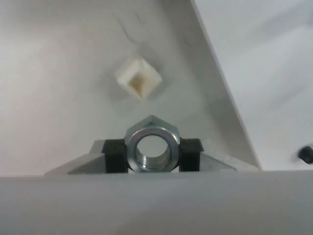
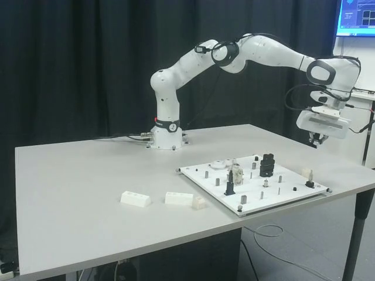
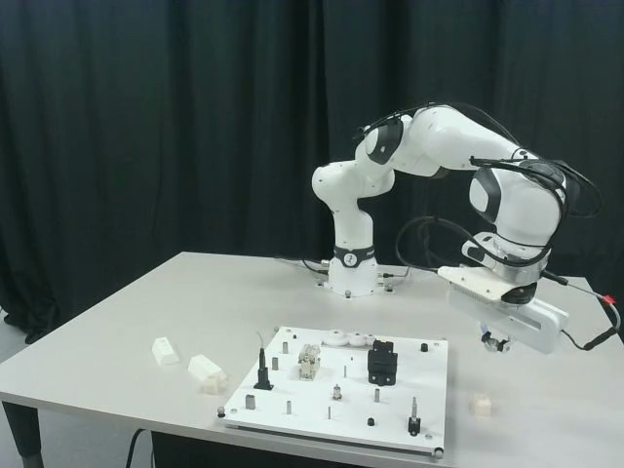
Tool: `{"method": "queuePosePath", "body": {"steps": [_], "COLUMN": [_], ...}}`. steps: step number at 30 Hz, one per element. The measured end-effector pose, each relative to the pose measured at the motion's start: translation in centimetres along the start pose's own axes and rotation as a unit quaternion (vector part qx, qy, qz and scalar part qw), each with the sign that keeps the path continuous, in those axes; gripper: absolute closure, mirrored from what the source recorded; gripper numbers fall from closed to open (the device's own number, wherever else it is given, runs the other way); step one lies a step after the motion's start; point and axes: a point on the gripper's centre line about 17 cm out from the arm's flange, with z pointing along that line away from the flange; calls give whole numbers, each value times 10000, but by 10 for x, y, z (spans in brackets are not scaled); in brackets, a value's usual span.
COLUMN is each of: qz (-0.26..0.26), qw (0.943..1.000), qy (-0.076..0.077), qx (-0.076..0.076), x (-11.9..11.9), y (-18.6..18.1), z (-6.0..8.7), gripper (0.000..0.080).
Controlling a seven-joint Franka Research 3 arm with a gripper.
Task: Insert bolt 4.
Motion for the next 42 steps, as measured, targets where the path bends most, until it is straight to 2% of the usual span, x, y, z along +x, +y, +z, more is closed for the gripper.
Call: {"method": "queuePosePath", "body": {"steps": [12,17,21,27,32,42], "qz": [-619,-728,-820,-1048,-1359,-2282], "qw": [9965,9945,9931,9909,9878,9730], "qy": [-190,-272,-307,-349,-321,-119], "qx": [-535,-709,-778,-772,-692,-322], "x": [-29,-39,-46,-55,-59,-60], "y": [34,53,65,81,94,116], "z": [2,6,10,19,28,48], "gripper": [578,578,578,578,578,578]}}
